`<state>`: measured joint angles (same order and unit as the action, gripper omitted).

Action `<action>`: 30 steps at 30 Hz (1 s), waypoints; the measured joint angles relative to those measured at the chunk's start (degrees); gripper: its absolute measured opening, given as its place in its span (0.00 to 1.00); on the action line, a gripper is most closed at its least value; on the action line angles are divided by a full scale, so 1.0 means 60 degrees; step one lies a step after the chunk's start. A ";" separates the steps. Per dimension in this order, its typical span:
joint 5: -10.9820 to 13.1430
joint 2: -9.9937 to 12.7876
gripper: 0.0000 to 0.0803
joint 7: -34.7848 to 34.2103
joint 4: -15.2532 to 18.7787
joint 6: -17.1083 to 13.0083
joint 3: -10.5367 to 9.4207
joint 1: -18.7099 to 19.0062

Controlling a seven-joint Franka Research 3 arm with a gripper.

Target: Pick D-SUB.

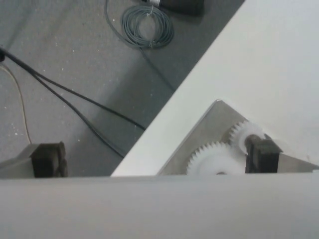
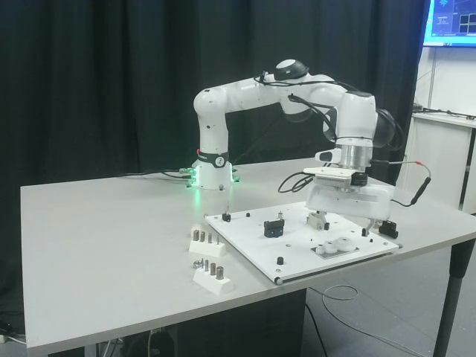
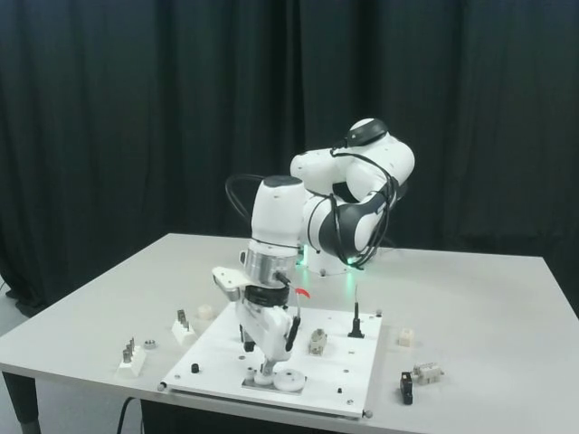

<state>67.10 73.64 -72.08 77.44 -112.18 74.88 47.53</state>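
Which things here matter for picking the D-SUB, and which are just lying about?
Job in hand:
tool, open, over the white board
small connector on that board, likely the D-SUB

Lying about:
white gears
peg blocks
loose parts on the grey table
cable coil on the floor

No words, numbers or brand marks can be read anywhere; the wall screen [image 2: 451,21] at one o'clock shows only unreadable blurred marks.
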 joint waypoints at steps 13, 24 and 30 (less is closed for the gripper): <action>0.0000 0.0000 1.00 0.0187 -0.0002 0.0000 0.0098 -0.0011; -0.0003 0.0000 1.00 0.0330 -0.0004 0.0000 0.0121 -0.0044; -0.0003 0.0000 1.00 0.0400 -0.0029 0.0004 0.0124 -0.0051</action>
<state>67.09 73.64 -69.68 77.27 -112.15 75.63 47.22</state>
